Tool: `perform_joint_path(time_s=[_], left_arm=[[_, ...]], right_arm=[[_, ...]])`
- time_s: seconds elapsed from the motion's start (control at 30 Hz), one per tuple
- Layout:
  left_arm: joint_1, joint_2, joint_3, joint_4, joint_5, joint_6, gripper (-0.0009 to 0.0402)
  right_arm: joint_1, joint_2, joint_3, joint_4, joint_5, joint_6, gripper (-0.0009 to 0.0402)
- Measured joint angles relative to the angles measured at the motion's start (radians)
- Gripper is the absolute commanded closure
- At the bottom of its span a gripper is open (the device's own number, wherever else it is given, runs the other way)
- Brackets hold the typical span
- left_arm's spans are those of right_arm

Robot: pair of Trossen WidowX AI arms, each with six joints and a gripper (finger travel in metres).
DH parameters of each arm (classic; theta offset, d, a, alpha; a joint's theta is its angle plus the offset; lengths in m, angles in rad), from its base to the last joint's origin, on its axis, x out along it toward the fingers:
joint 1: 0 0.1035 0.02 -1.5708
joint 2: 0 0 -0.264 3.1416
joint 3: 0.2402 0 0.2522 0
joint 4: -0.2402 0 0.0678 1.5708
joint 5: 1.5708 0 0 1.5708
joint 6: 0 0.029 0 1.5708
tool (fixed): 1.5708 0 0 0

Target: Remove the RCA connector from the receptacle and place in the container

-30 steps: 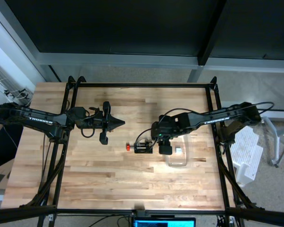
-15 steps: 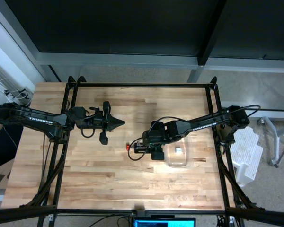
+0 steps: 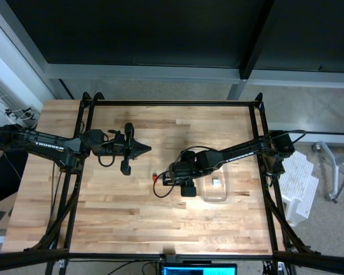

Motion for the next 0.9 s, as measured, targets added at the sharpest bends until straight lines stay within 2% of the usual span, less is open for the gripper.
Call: perform_joint_path(time_s=[0.23, 0.4, 0.7, 0.9], left_arm=[[0.000, 0.000, 0.000, 0.000, 0.000, 0.000, 0.0393], [0.000, 0.000, 0.000, 0.000, 0.000, 0.000, 0.0393], [0.000, 0.000, 0.000, 0.000, 0.000, 0.000, 0.0393], [0.000, 0.000, 0.000, 0.000, 0.000, 0.000, 0.0393]], right_arm=[[-0.001, 0.000, -0.024, 0.022, 0.000, -0.002, 0.0206], [-0.001, -0.001, -0.026, 0.044, -0.024, -0.001, 0.0231], [-0.003, -0.001, -0.027, 0.063, -0.024, -0.002, 0.0276], [-0.005, -0.001, -0.028, 0.064, -0.016, -0.001, 0.0324]])
